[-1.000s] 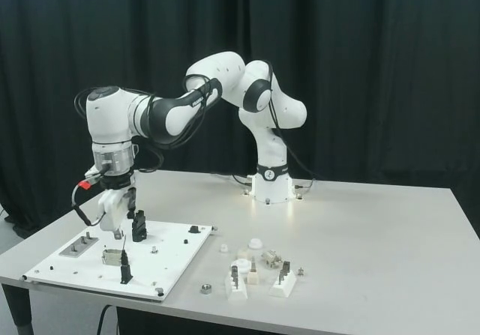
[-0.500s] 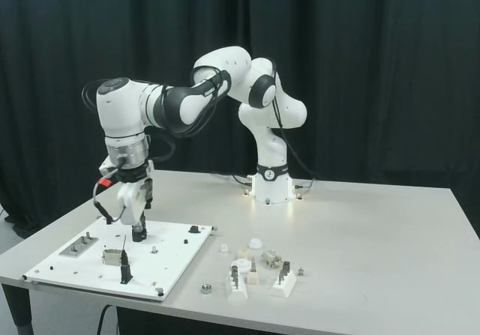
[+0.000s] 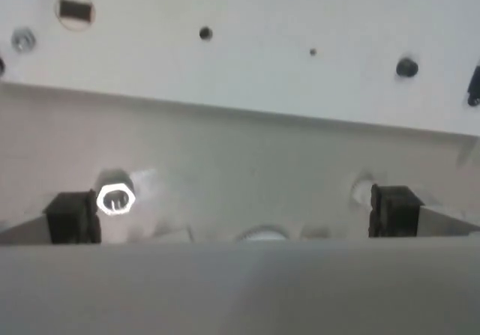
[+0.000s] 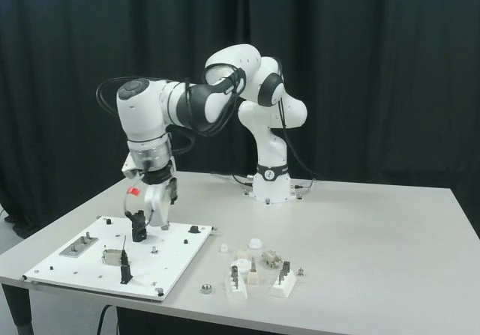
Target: Pick Ethernet.
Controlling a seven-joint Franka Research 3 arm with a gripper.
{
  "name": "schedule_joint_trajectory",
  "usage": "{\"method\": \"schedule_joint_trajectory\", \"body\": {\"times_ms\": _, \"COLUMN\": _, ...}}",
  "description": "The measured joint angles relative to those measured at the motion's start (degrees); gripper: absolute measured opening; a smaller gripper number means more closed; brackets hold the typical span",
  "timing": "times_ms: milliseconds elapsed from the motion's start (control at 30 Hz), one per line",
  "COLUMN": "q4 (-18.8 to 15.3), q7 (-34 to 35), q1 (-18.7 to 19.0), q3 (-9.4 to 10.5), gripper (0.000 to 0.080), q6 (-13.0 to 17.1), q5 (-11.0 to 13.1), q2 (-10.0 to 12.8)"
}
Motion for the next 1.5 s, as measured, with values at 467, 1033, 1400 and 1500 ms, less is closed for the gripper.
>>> {"method": "schedule_joint_trajectory", "body": {"times_ms": 467, "q4": -0.5, "q7": 5.3, "q1": 2.1, "q3": 3.65, "gripper": 0.08, "q6": -0.8, "q5": -5.3, "q2": -0.2}}
{"method": "schedule_joint_trajectory", "body": {"times_ms": 1033, "q4": -5.8, "q7": 13.7, "q1": 2.9, "q3": 8.9, "gripper": 0.08, "q6": -0.9, "q5": -9.0, "q2": -3.6}}
{"method": "schedule_joint_trajectory", "body": {"times_ms": 1400, "q4": -10.5, "q7": 19.5, "q1": 4.6, "q3": 9.67, "gripper": 0.08, "q6": 1.4, "q5": -9.8, "q2": -6.1}}
{"method": "schedule_joint_trajectory", "body": {"times_ms": 1500, "q4": -12.1, "q7": 20.5, "q1": 5.2, "q3": 9.76, "gripper": 0.08, "q6": 2.4, "q5": -9.9, "q2": -6.8}}
